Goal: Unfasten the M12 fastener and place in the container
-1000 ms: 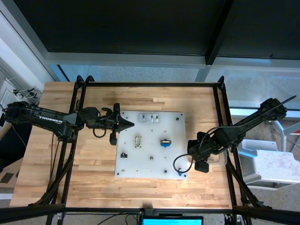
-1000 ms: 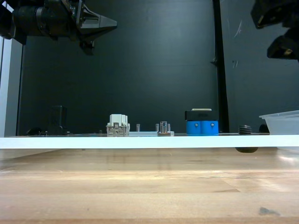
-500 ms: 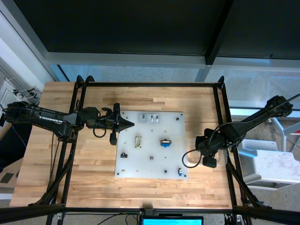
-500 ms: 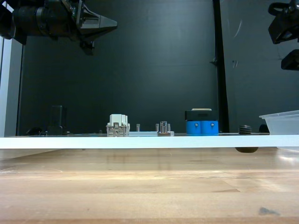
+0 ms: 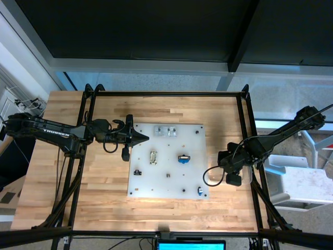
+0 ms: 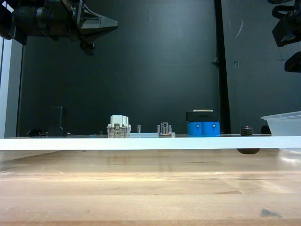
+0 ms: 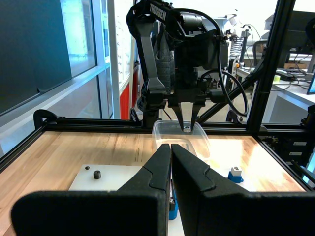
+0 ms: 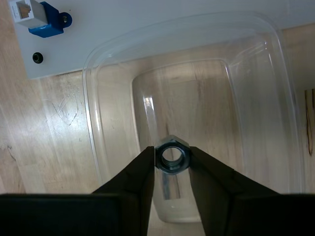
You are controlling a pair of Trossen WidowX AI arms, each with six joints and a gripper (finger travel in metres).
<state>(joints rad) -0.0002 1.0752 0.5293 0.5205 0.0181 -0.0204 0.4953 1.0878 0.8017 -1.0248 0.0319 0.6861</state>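
We see the M12 nut (image 8: 172, 156) pinched between the two fingers (image 8: 133, 182) of the right gripper (image 8: 172, 162). One finger presses on each side of it. The nut lies flat, and its round hole points straight up at the wrist camera and straight down at the tub. Its short middle line runs up and down.

The nut is small, grey and shiny, and it has six sides. Through the hole we can see the clear floor below.

The nut hangs in the air over the container (image 8: 106, 128), a clear tub just beside the right edge of the white board (image 5: 156, 177). In the low view the right gripper is high above the tub.

The black stud (image 6: 246, 131) on the board is bare and shows its ribs.

The left gripper (image 5: 141, 138) hangs in the air over the board's far left edge. Its fingers are pressed together and hold nothing.
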